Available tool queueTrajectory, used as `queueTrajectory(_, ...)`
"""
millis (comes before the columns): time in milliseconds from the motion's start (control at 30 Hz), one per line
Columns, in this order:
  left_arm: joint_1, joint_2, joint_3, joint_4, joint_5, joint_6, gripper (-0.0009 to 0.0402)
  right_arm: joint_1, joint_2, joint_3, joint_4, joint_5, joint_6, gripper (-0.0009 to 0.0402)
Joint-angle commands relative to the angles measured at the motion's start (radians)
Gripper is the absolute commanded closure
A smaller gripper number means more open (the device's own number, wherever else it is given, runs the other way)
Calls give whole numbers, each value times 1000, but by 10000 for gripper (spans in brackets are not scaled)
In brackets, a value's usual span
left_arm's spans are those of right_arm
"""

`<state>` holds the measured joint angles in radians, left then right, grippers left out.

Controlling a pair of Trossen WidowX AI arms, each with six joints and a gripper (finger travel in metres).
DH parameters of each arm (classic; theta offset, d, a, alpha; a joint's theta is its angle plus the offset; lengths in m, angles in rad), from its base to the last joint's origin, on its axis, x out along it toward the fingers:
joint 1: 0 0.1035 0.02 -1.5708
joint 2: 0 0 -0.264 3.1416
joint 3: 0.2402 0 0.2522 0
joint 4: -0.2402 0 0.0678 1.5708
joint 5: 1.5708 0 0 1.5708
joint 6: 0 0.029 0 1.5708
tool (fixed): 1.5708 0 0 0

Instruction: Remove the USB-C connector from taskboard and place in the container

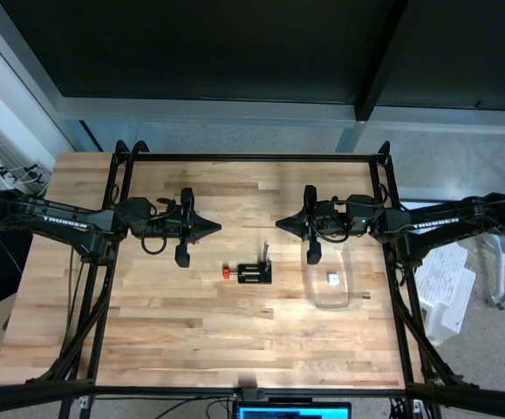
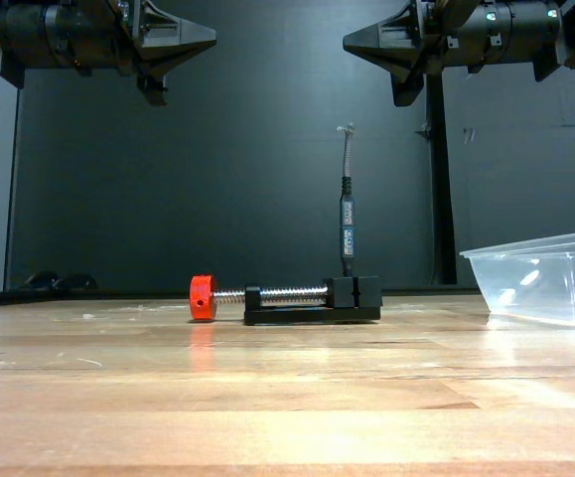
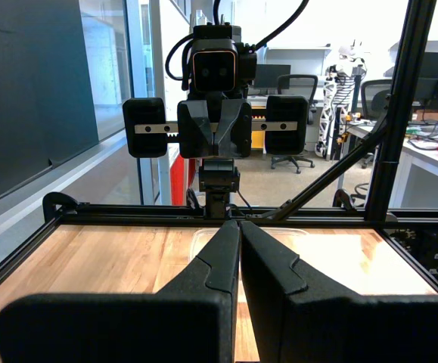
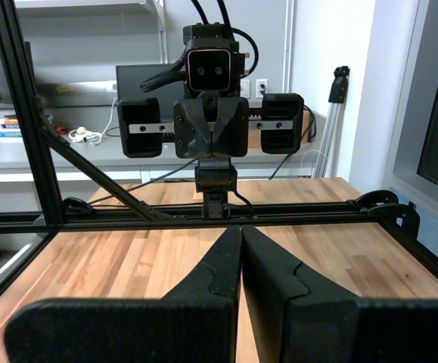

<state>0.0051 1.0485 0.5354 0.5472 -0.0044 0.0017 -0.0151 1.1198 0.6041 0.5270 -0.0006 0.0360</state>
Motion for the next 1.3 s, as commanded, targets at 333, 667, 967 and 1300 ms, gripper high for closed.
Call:
queueTrajectory(333, 0, 0, 0, 0, 0, 0, 393, 0, 0, 0, 0, 0, 0, 393)
queueTrajectory(667, 0, 1, 0, 0, 0, 0, 393, 0, -2, 0, -8, -2, 17, 393)
queueTrajectory(967, 0, 1, 0, 0, 0, 0, 393, 42, -5, 125, -364, -18, 28, 393)
queueTrajectory(1300, 0, 1, 0, 0, 0, 0, 393, 119, 36, 301, -817, 62, 26, 393)
